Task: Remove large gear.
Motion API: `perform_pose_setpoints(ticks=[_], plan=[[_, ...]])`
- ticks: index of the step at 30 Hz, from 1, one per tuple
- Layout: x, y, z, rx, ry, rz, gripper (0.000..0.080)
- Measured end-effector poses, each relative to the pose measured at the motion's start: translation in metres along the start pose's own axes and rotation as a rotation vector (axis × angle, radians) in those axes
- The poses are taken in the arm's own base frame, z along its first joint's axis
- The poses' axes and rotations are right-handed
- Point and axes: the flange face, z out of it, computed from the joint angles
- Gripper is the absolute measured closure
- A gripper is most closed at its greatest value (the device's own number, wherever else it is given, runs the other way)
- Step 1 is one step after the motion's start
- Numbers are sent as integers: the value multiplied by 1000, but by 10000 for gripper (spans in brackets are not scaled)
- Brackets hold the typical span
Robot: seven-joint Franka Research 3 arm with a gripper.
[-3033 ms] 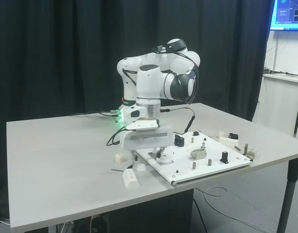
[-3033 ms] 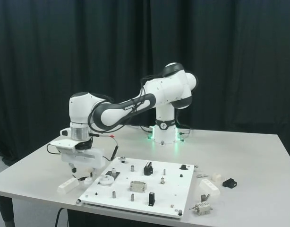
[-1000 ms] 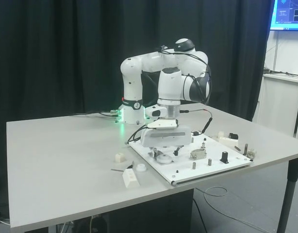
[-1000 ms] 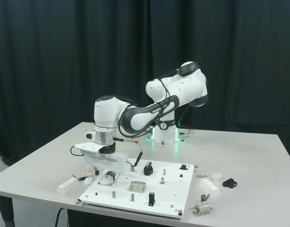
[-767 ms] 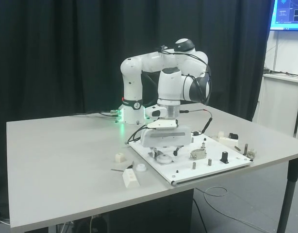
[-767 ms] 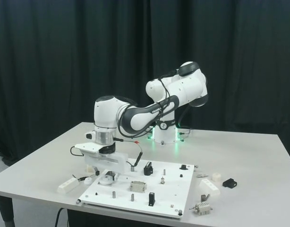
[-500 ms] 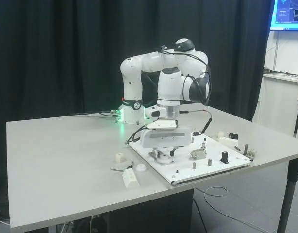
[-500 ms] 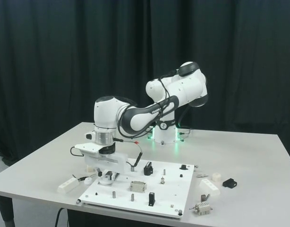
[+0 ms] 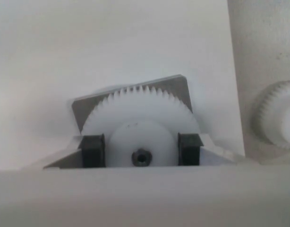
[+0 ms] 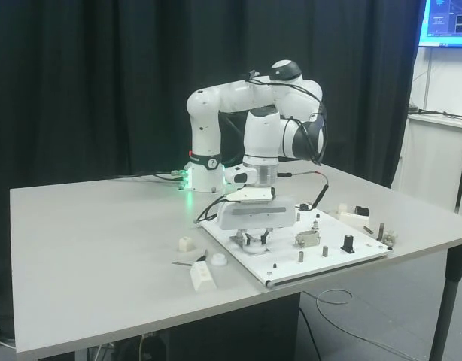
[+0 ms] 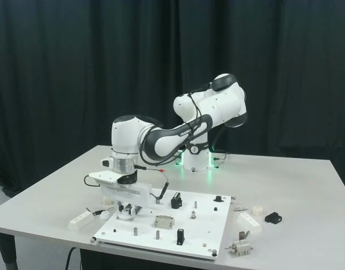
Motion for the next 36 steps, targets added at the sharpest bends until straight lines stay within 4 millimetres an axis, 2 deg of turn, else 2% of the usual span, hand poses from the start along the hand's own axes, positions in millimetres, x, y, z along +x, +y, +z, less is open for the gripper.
perform_pose_setpoints(ticks=[15, 30, 36], plan=[[1, 0, -3, 1, -4, 2, 472], [5, 4, -29, 10, -21, 12, 473], [7, 5, -33, 13, -21, 14, 473]])
